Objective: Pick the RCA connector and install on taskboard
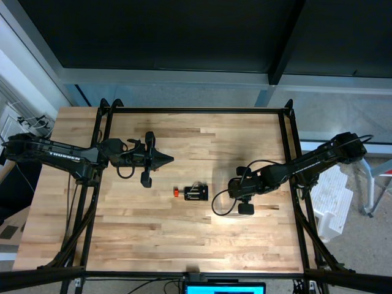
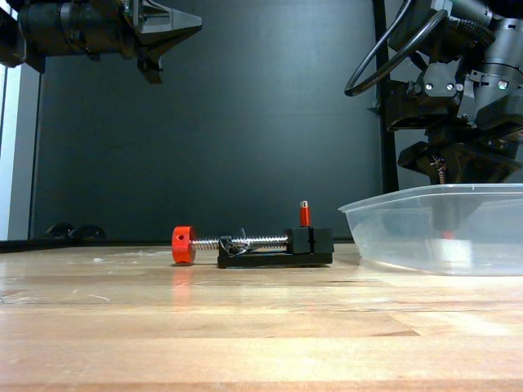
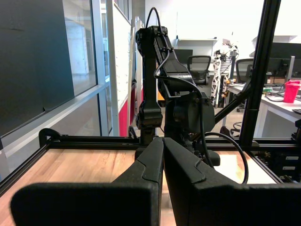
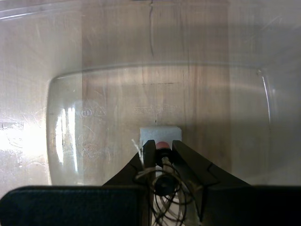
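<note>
Right wrist view: my right gripper (image 4: 162, 142) hanging over clear plastic tray (image 4: 51, 89), lining up on tiny silvery red-tipped RCA connector (image 4: 164, 156); can't tell if gripping. Judging it light, slippery, so taking metal barrel. Left gripper (image 3: 163, 139) idling aloft at table's left, pressed together.

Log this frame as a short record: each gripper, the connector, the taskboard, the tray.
left gripper: shut, empty, raised over the left side of the table
right gripper: shut on RCA connector, over the clear tray
taskboard: on the table, beside the tray, untouched
</note>
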Available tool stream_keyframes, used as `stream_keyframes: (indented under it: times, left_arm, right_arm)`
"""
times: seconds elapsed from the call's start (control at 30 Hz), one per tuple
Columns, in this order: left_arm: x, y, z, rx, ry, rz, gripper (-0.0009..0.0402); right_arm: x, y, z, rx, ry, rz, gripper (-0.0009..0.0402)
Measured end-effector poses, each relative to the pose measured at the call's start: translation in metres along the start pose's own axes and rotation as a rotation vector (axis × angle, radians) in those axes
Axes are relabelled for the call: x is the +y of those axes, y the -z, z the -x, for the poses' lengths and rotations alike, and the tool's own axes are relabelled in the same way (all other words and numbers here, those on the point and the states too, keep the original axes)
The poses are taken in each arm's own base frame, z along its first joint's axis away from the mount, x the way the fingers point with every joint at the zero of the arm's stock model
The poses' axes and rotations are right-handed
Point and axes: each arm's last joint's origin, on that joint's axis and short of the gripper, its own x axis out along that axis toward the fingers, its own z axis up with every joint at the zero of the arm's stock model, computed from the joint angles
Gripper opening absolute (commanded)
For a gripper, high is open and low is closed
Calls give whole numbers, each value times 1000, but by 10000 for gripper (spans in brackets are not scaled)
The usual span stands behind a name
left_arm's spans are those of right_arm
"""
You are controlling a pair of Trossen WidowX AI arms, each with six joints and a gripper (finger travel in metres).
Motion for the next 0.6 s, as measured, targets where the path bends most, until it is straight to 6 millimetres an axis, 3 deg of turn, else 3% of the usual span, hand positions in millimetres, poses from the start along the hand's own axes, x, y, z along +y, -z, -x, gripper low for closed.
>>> stream_keyframes:
  times: [0.3,0.6]
  left_arm:
    - [0,0,0,0,0,0,0]
    - [0,0,0,0,0,0,0]
  right_arm:
    - [0,0,2,7,2,1,2]
    - [-2,-4,16,-2,9,-4,2]
